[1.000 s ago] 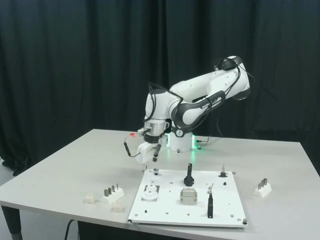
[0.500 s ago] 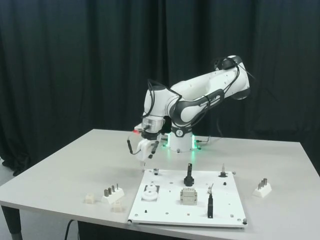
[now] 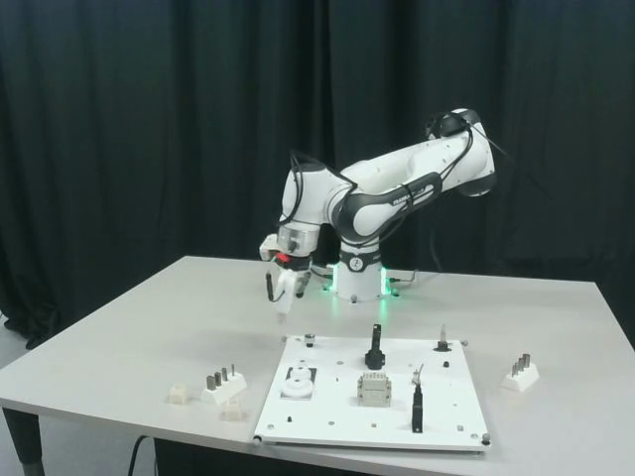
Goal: Pick square peg 1.
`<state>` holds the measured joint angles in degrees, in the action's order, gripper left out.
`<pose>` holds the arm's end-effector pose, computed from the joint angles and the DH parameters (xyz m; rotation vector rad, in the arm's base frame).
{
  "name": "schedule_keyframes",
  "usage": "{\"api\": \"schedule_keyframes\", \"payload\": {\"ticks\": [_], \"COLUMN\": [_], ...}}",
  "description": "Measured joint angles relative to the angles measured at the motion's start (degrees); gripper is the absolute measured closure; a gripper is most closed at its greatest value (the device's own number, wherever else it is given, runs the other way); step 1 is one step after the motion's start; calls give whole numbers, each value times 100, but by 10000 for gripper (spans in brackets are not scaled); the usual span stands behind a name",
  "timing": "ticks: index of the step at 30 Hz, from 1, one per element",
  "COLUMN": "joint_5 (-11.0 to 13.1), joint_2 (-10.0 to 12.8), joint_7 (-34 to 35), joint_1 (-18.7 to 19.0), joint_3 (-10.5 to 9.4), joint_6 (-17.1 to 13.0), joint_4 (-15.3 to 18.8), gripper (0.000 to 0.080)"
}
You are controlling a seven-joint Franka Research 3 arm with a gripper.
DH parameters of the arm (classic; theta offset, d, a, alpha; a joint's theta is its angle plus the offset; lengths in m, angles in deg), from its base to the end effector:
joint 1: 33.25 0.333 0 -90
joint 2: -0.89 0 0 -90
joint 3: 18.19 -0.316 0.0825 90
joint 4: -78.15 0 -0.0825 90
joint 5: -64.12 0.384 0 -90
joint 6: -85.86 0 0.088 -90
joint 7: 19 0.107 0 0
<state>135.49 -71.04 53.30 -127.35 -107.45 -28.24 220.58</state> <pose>0.4395 -0.0612 0.2678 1.3981 -2.7023 0.2969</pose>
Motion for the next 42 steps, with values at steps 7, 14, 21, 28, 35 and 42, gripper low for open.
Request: {"api": "schedule_keyframes", "payload": {"ticks": [7,14,21,28,35,42], "joint_5": [1,54,288,591,981,1274], "joint_2": [17,51,75,75,70,60], "joint_7": [-1188,-2407,-3528,-4434,-5314,-6003], "joint_1": [-82,-264,-494,-717,-956,-1276], "joint_3": [25,23,-1,-109,-225,-335], "joint_6": [-138,-271,-322,-348,-392,-404], "joint_4": [-26,-105,-148,-219,-320,-534], "gripper": [3,3,3,3,3,3]}}
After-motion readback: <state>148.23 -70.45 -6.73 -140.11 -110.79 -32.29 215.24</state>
